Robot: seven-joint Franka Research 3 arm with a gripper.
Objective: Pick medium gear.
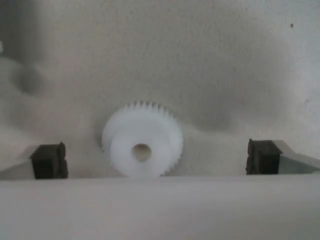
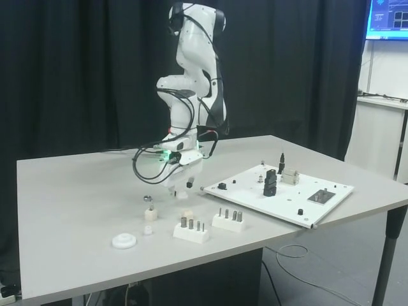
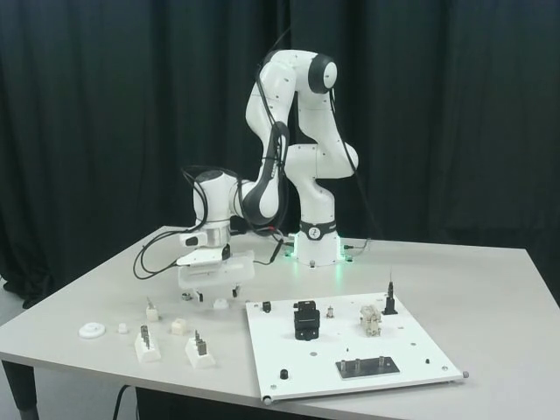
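The hand (image 1: 155,159) hangs low over the grey surface (image 2: 76,185), its two black fingertips (image 1: 49,161) spread wide with nothing pinched between them. In the wrist view a white gear (image 1: 142,146) lies flat on the surface between the fingertips, well apart from both, its bore facing up and its teeth showing along the rim. Part of the gear's rim is cut off by a pale band of the hand's own body that crosses that view.

In the second room view the gear (image 3: 220,304) is only a small white spot just under the hand (image 3: 213,291), near the corner of the white board (image 3: 350,350). In the first room view the hand (image 2: 182,186) hides it, so it cannot be made out there.

A larger white gear (image 2: 123,241) lies near the surface's front edge, well apart from the hand. Two white blocks holding pegs (image 2: 191,231) stand between it and the board; the small parts around them are too small to identify.
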